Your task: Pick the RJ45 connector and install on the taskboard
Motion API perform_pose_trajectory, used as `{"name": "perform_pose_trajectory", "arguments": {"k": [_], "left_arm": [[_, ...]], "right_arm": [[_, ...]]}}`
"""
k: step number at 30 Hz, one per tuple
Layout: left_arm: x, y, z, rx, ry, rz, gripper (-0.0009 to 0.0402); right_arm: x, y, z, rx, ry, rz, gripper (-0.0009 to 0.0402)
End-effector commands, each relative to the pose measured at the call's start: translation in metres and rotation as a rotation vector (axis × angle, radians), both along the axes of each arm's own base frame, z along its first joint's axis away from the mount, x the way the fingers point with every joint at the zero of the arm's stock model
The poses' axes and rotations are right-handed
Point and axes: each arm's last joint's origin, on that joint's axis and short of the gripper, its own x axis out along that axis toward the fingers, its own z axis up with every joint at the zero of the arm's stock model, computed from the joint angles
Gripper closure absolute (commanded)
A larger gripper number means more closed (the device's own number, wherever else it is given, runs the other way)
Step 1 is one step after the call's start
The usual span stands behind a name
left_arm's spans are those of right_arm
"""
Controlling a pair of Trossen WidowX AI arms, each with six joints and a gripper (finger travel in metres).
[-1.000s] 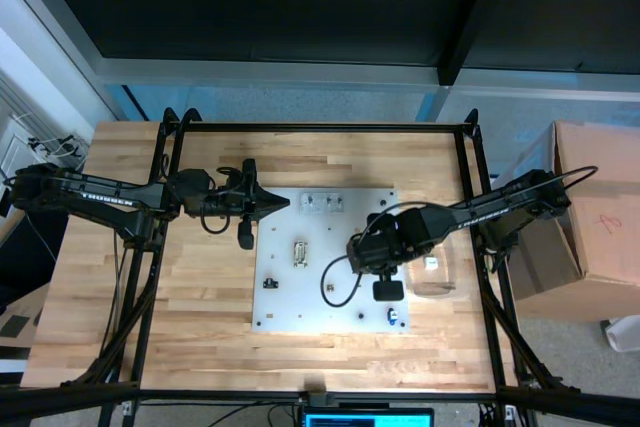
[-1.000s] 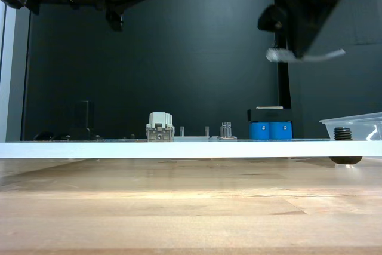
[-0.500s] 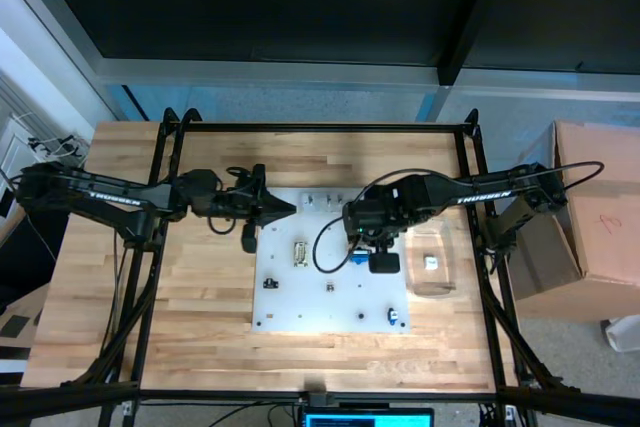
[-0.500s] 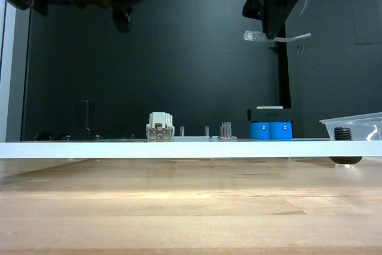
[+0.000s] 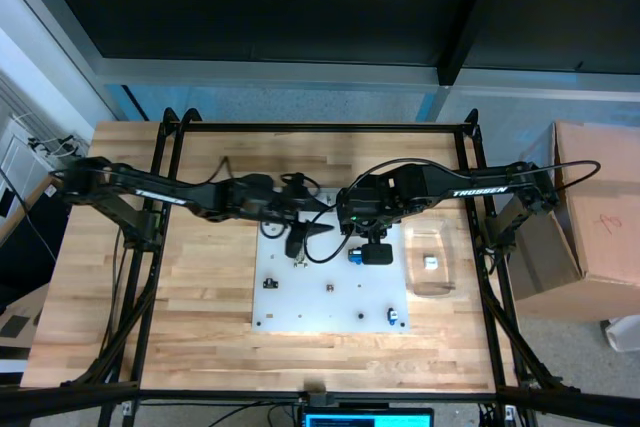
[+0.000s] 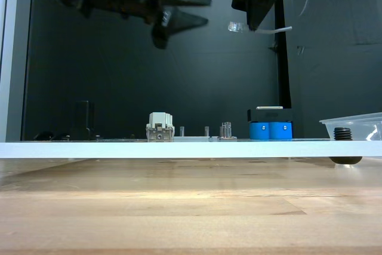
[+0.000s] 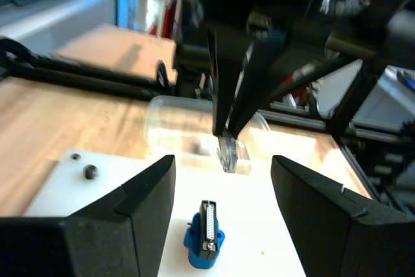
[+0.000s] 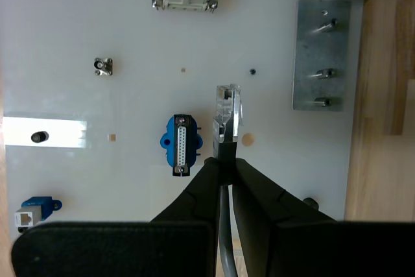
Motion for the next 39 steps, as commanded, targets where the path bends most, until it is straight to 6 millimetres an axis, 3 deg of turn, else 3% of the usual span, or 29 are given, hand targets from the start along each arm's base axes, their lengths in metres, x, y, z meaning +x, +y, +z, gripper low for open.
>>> {"name": "perform_pose_trajectory", "arguments": {"k": [1,12,28,39], "left_arm": [[0.012,0.0,-0.002,0.012,0.03,-0.02,0.0182],[0.02,0.0,-0.003,0.011,0.033,-0.019,0.0212],[0.02,0.0,-0.004,0.04,0.055,-0.027,0.0269],[0.023,0.0,0.008,0.048,0.011,-0.032,0.0313]], "right_arm": [[-0.001,0.0,0.001,-0.005,0.01,-0.004,0.0393],[-0.001,-0.001,0.0,-0.023,0.005,-0.024,0.0393],[0.003,-0.001,0.016,-0.013,-0.088,-0.022,0.0393],[0.003,-0.001,0.016,-0.013,-0.09,-0.023,0.0393]]}}
